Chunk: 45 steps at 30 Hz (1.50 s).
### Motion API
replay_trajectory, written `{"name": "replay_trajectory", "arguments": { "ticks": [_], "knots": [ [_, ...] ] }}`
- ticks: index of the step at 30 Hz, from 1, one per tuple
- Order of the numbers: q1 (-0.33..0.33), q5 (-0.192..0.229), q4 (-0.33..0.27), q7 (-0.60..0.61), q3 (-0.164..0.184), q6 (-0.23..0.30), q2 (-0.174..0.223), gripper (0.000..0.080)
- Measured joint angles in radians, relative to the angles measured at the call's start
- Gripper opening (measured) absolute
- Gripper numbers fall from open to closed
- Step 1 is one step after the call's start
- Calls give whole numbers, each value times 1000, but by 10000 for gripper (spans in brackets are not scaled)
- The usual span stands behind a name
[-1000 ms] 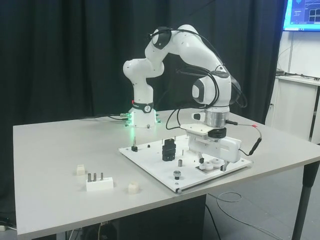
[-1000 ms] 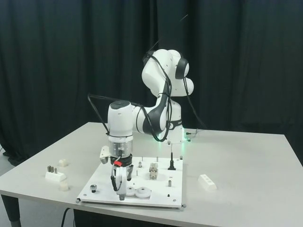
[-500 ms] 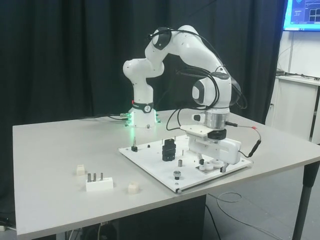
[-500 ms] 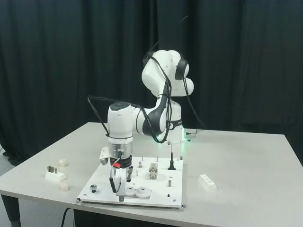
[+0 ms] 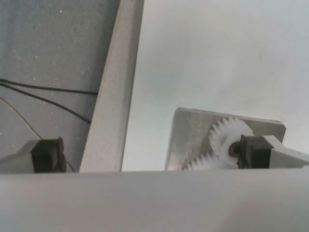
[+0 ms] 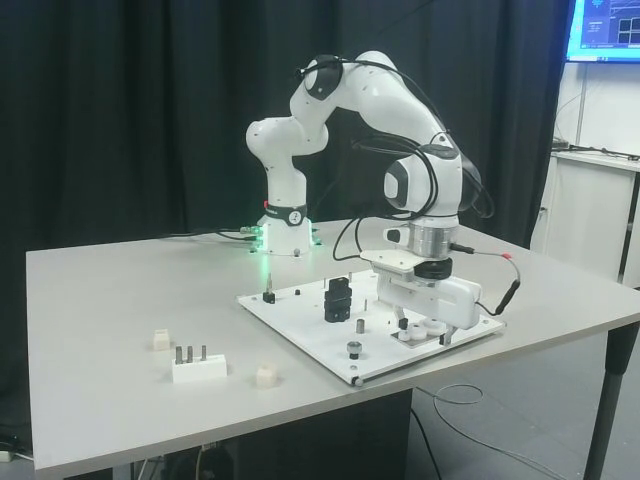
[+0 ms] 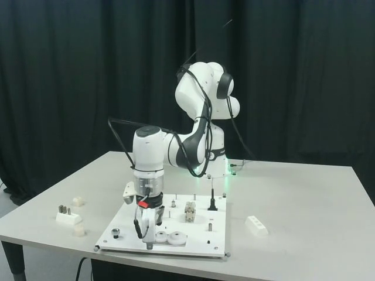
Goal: Insert small gear.
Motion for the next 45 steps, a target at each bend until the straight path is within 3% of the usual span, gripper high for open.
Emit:
{"name": "replay_trajectory", "arguments": {
  "ticks": [26,45],
  "knots": [
    [-1,-4,23,-32,-4,0,1,800],
    [-4,-47,77,-82,-12,-84,0,800]
  ]
}}
